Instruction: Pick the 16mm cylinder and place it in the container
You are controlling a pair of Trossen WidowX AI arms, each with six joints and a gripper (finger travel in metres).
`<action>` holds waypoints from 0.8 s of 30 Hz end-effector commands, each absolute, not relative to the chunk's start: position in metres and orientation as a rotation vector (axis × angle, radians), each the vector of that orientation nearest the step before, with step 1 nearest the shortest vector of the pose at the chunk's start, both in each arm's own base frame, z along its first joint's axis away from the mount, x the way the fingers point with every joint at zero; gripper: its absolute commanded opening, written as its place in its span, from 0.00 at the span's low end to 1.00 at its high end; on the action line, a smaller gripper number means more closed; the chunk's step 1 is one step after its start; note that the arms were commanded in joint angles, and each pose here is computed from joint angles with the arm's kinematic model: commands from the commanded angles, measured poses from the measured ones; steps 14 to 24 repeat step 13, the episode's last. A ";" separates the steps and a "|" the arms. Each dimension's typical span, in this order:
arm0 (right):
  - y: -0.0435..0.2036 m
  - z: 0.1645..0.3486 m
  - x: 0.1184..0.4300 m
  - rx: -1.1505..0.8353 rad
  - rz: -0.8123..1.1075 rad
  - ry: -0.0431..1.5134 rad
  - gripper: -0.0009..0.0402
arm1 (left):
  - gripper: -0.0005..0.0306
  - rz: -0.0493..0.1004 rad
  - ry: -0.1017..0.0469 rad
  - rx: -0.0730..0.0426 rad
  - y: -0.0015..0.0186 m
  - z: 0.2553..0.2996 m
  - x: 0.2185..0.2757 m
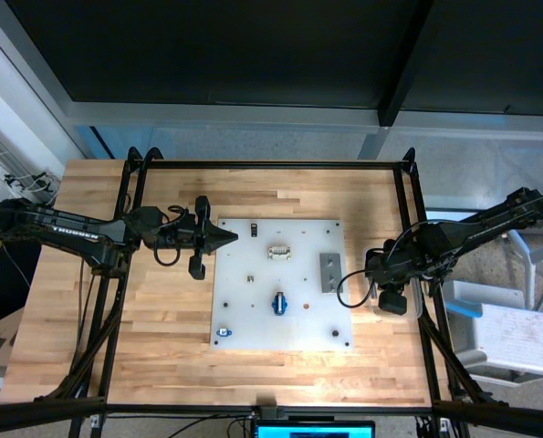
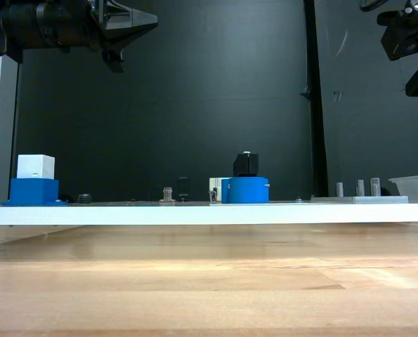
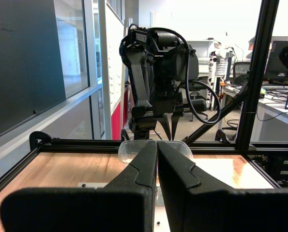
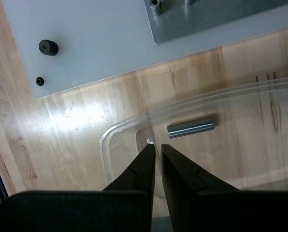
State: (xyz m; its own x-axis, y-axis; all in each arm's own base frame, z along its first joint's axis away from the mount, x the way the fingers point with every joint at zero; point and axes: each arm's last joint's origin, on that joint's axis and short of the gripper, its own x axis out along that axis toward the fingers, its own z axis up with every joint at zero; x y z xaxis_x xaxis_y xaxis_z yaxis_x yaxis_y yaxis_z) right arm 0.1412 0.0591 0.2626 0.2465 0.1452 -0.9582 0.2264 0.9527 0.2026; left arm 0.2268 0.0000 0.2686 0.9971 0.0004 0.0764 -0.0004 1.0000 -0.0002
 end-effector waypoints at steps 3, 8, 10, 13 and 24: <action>0.059 0.263 0.141 0.327 -0.056 1.328 0.06 | 0.02 0.000 -0.077 0.000 0.0000 0.2686 0.2268; 0.059 0.263 0.141 0.326 -0.056 1.328 0.06 | 0.02 0.000 -0.077 0.000 0.0000 0.2686 0.2268; 0.059 0.263 0.141 0.323 -0.061 1.325 0.06 | 0.02 0.001 -0.076 0.000 0.0001 0.2686 0.2268; 0.058 0.263 0.142 0.313 -0.076 1.316 0.06 | 0.02 0.000 -0.077 0.000 0.0000 0.2686 0.2268; 0.058 0.263 0.142 0.313 -0.076 1.316 0.06 | 0.02 0.000 -0.077 0.000 0.0000 0.2686 0.2268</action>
